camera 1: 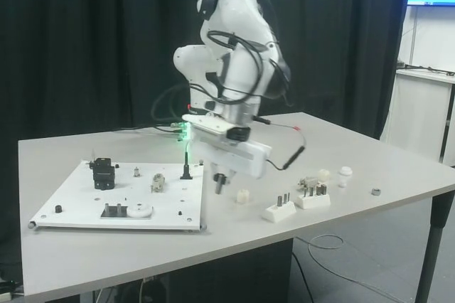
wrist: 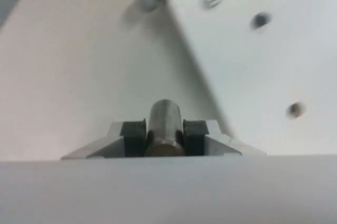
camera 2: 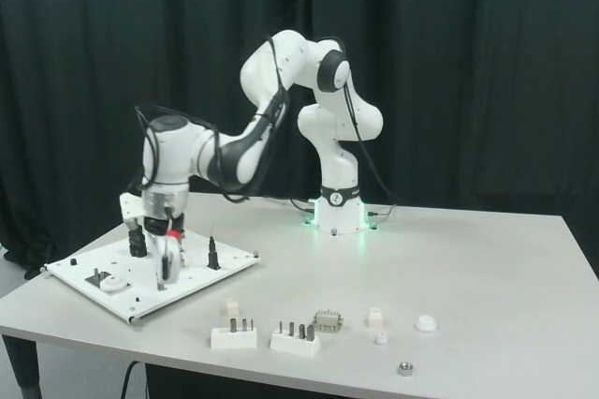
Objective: Insert round peg 4.
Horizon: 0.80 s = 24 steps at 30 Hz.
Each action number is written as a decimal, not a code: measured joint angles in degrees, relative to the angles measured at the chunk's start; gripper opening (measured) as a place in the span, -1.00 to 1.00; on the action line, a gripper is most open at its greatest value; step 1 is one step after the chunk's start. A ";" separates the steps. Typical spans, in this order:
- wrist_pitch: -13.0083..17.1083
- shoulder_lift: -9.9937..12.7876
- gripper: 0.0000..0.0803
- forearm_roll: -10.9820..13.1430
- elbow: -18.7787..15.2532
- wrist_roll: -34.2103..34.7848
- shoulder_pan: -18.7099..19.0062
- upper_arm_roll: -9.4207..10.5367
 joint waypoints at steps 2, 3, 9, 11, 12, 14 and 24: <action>-0.44 -0.47 -0.64 0.00 -0.02 -1.81 -1.09 -0.07; -0.65 -0.73 -0.64 0.00 -0.03 -2.70 -1.64 -0.09; -1.45 -1.95 -0.64 0.00 -0.13 -8.17 -4.80 -0.51; -1.59 -2.28 -0.64 0.00 -0.16 -10.17 -5.83 -0.75; -1.62 -2.40 -0.64 0.00 -0.16 -11.16 -6.31 -0.87; -1.63 -2.62 -0.64 0.03 -0.16 -13.07 -7.29 -1.12; -1.30 -3.01 -0.64 0.48 -0.15 -21.73 -11.16 -3.18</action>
